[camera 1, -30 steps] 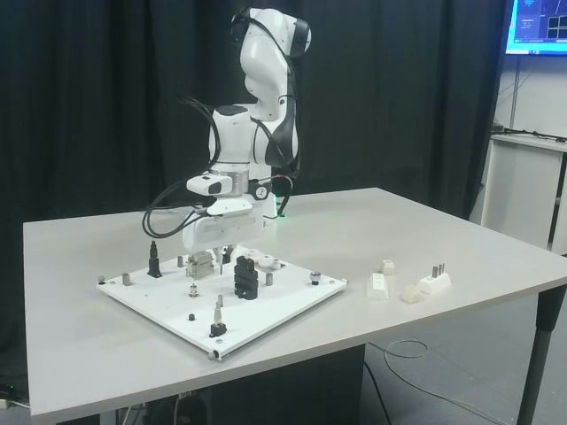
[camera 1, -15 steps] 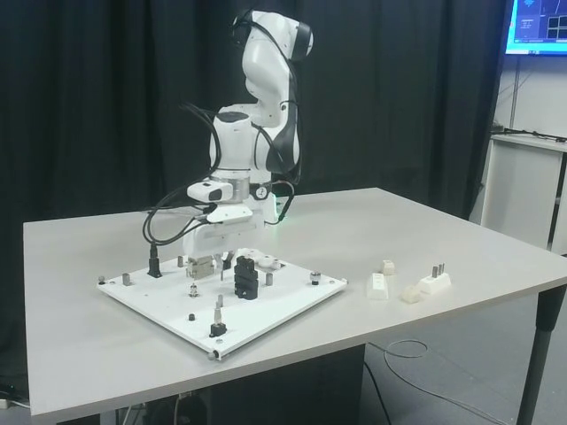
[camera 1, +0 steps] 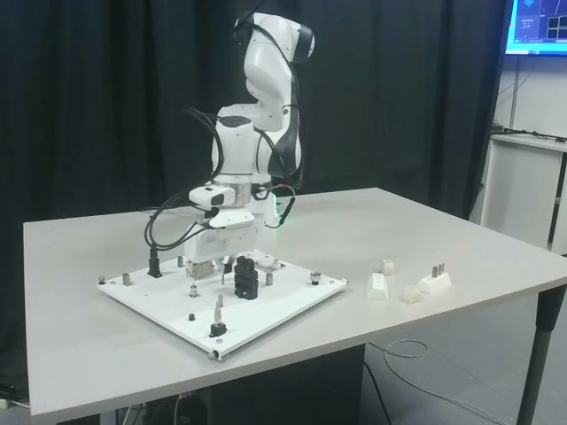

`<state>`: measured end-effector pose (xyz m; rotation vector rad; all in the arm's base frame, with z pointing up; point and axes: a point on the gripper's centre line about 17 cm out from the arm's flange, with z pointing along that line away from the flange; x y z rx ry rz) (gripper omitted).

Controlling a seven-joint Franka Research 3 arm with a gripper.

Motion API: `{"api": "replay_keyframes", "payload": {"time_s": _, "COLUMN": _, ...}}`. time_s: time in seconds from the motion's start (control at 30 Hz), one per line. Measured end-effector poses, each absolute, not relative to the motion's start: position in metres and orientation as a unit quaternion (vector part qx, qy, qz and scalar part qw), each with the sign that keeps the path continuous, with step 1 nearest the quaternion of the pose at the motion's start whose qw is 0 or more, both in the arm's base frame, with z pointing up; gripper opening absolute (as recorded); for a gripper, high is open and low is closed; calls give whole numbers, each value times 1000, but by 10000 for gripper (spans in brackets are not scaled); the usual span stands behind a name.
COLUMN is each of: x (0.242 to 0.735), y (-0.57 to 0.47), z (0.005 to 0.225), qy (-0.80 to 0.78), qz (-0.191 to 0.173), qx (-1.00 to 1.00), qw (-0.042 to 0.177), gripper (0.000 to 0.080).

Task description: Insert square peg 1.

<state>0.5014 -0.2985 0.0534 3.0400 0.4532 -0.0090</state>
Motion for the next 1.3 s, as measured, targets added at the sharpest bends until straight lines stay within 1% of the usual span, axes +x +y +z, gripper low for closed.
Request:
{"api": "replay_keyframes", "payload": {"time_s": 0.93, "x": 501, "y": -298, "z": 53, "qy": 149, "qz": -4, "qx": 988, "qw": 33, "gripper": 36}}
{"api": "replay_keyframes", "payload": {"time_s": 1.3, "x": 501, "y": -298, "z": 53, "qy": 172, "qz": -5, "qx": 985, "qw": 33, "gripper": 36}}
